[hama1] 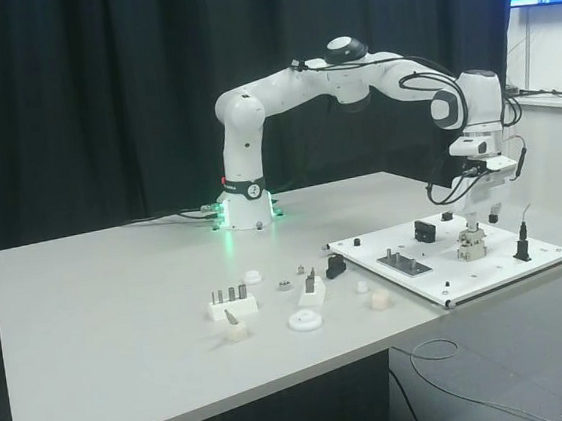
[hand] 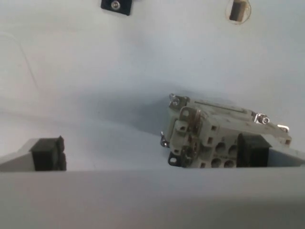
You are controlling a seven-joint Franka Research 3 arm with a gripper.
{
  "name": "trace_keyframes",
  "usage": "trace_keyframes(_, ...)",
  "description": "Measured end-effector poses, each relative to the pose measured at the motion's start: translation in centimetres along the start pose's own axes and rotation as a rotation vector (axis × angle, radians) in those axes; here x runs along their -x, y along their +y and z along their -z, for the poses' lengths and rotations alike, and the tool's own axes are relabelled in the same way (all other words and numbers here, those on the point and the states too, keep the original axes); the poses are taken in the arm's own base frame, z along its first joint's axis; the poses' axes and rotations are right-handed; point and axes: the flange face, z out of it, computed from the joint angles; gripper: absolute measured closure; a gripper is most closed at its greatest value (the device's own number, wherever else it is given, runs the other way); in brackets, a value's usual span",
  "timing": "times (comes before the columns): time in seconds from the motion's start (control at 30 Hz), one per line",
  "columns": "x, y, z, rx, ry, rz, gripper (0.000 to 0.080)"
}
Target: Insert waterproof.
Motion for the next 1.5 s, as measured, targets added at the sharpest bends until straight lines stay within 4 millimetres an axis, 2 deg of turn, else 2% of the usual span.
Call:
trace_keyframes(0.73,0.9,-1.1,-0.3,0.017,0.0,0.038,0.0003)
trace_keyframes(1.5,0.8,-0.8,-0.7,0.052,0.011,0.048,0.0003)
